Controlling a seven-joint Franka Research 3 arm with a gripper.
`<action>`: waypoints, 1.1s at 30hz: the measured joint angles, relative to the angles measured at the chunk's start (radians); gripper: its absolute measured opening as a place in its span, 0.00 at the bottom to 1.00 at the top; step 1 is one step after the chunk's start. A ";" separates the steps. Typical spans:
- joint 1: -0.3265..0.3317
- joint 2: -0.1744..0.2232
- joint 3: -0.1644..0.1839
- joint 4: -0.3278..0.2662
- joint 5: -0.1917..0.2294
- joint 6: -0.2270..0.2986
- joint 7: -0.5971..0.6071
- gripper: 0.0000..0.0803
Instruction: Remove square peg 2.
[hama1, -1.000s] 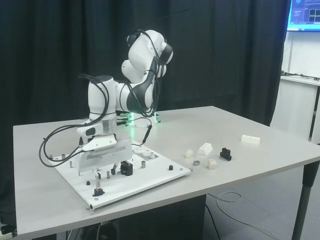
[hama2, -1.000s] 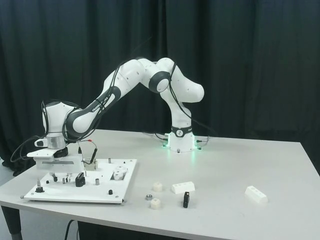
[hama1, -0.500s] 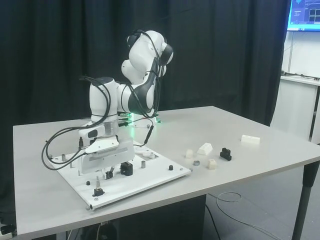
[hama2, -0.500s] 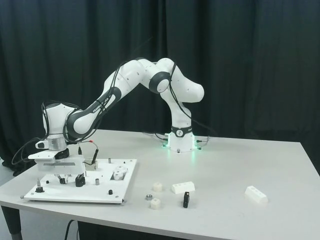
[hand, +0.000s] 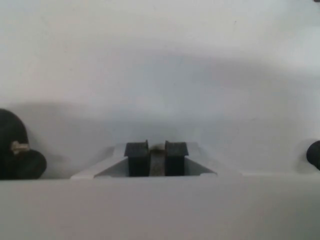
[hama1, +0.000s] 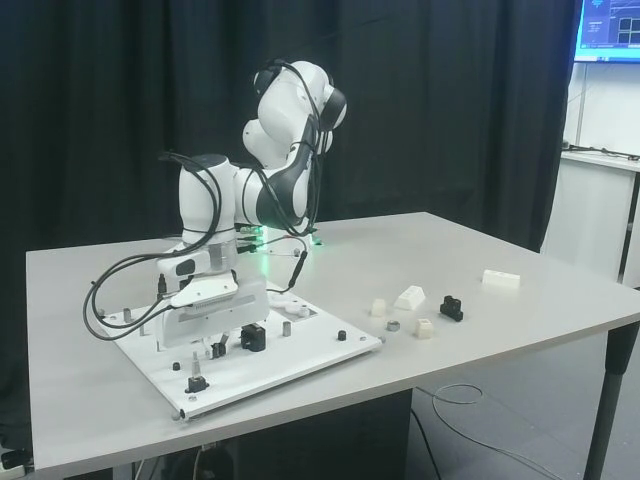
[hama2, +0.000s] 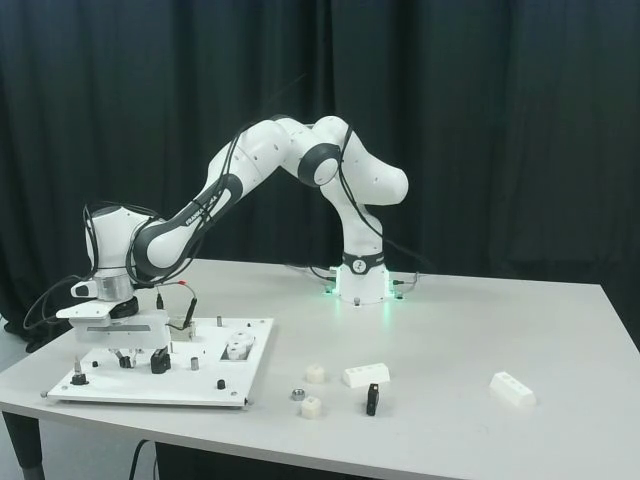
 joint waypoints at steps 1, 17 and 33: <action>0.000 0.000 0.000 0.000 -0.001 0.000 0.000 0.08; 0.001 -0.003 -0.008 0.022 -0.021 -0.035 0.007 0.08; 0.001 -0.003 -0.014 0.030 -0.021 -0.051 0.011 0.08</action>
